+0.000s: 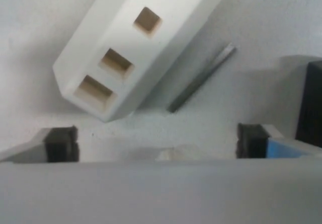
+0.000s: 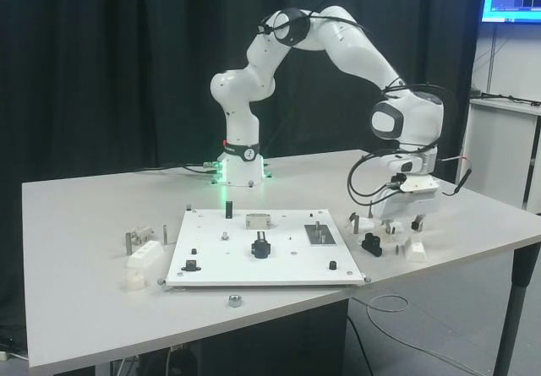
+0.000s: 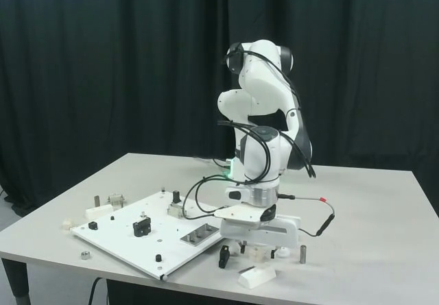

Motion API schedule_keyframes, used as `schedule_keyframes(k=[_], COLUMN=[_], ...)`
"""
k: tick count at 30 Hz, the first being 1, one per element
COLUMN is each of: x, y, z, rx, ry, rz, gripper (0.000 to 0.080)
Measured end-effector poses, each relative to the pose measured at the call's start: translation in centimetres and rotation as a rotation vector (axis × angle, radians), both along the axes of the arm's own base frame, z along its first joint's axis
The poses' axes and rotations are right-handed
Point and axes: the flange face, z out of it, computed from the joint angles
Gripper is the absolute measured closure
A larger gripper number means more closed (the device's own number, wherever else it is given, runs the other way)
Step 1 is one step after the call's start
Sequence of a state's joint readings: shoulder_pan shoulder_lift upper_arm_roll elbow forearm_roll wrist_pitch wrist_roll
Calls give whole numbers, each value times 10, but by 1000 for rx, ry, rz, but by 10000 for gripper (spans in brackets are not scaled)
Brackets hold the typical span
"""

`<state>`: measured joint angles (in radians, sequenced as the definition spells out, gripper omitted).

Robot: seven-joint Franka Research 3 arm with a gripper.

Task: Place square peg 1.

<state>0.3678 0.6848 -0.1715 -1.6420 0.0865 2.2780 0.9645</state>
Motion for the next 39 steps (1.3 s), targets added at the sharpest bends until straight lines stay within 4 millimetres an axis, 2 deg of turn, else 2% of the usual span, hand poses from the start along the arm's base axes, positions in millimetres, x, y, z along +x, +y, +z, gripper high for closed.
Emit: schedule_keyframes(k=[1, 2, 7, 8, 22, 39], x=[0, 1, 2, 2, 8, 11], y=[0, 0, -2, -2, -4, -6], z=[1, 3, 15, 18, 47, 53], rx=[0, 0, -2, -2, -4, -5], ry=[2, 3, 13, 14, 30, 28], rz=[0, -1, -4, -5, -12, -14], gripper=[354, 101, 101, 18, 3, 3])
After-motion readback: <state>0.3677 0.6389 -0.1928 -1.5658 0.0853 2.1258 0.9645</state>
